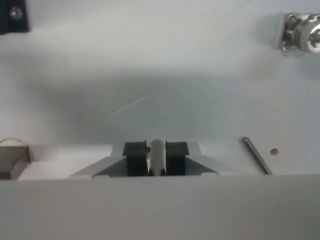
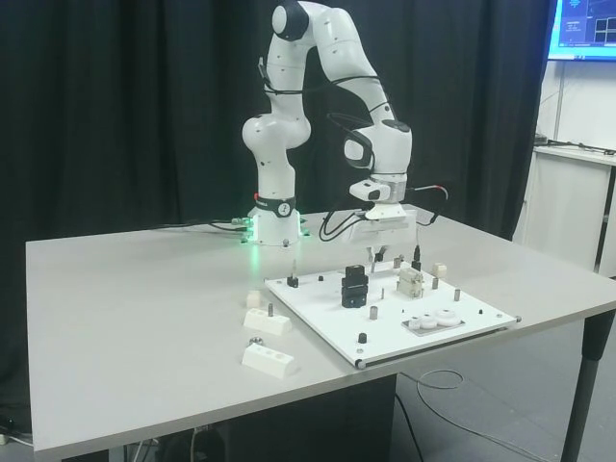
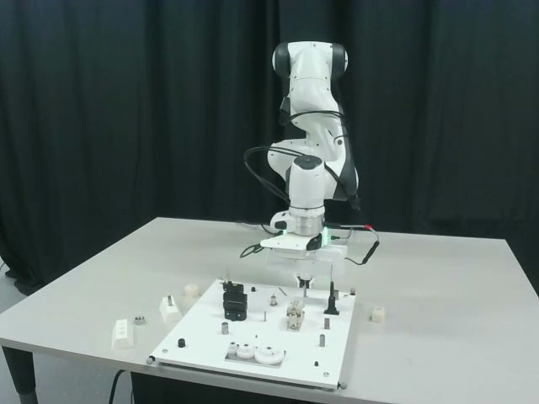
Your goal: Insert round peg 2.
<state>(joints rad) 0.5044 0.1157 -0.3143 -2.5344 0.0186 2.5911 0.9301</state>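
Two black fingers of the gripper [image 1: 156, 159] clench a smooth grey cylindrical peg [image 1: 157, 155] above the flat white board [image 1: 200, 95].

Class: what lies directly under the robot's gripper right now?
The gripper, shut on a grey peg, hangs over the white board. A thin pin stands nearby. The gripper's body hides the board nearest the camera.

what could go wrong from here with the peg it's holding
1. The gripper holds the round peg between black pads by a narrow strip only; a sideways knock on entry could tilt it or let it slip.
2. The white board is crowded with upright posts and a black block, which the fingers could clip on the way down.
3. A thin rod lies loose beside a small hole and might roll if bumped.
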